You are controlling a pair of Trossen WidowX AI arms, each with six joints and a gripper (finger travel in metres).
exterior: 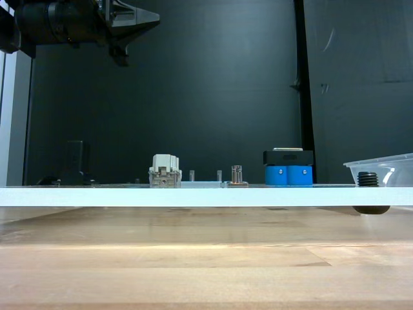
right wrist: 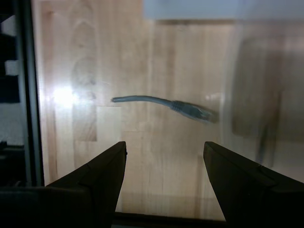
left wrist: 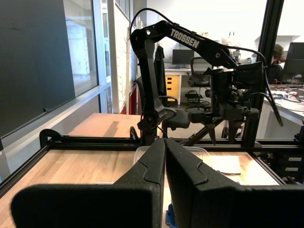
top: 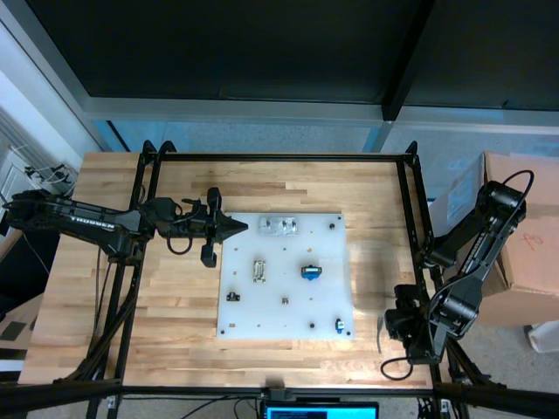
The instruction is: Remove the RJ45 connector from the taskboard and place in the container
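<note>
Left hand (top: 238, 226) hovered high over the taskboard (top: 279, 288)'s left edge, fingers pressed together w/ nothing between them. Right hand (right wrist: 165, 147) hung by the tabletop (top: 175, 297)'s near right corner, just off the board, fingers spread apart & empty, pointing down. RJ45 connector (right wrist: 190, 110) was off the board, lying free w/ its short cable right under that hand, apparently inside the clear container (exterior: 387, 165), tho its walls were hard to make out.

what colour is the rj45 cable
Grey-blue, best in right wrist view: cable lies beneath open right tool; left tool shut above board.
</note>
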